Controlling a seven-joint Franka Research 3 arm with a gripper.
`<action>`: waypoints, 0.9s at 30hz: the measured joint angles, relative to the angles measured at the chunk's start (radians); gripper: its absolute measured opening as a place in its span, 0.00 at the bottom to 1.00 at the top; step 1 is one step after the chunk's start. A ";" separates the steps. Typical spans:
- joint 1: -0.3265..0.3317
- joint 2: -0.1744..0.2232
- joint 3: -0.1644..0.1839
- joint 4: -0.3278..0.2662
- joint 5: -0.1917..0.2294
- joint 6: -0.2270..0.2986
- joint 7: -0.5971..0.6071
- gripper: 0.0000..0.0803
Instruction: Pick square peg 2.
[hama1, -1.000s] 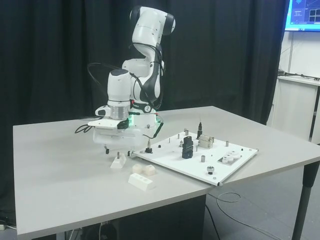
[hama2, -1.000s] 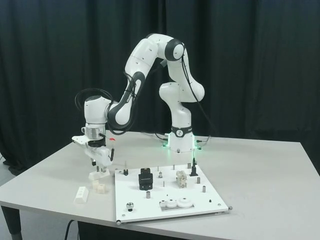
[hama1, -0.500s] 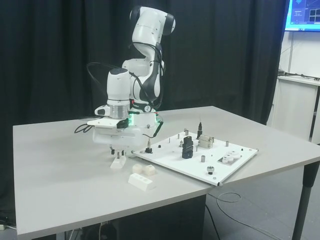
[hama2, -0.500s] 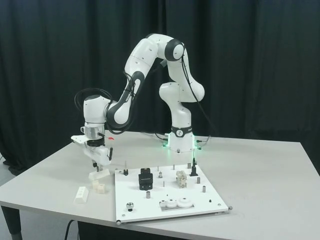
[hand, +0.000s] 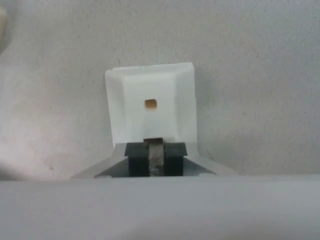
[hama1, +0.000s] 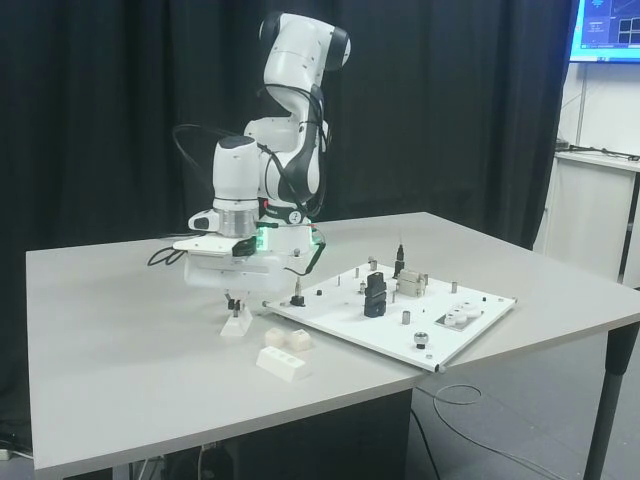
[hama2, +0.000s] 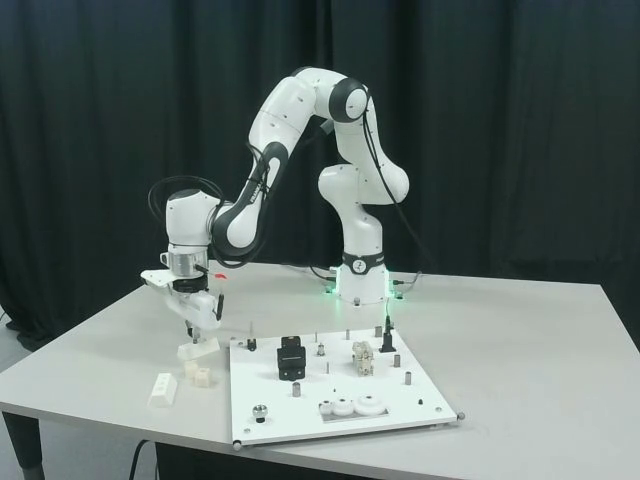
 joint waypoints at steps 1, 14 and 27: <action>0.000 0.000 0.000 0.000 0.000 0.000 0.000 0.07; 0.000 -0.003 -0.002 0.025 0.000 -0.006 0.000 0.07; 0.000 -0.048 -0.013 0.065 -0.001 -0.073 0.000 0.07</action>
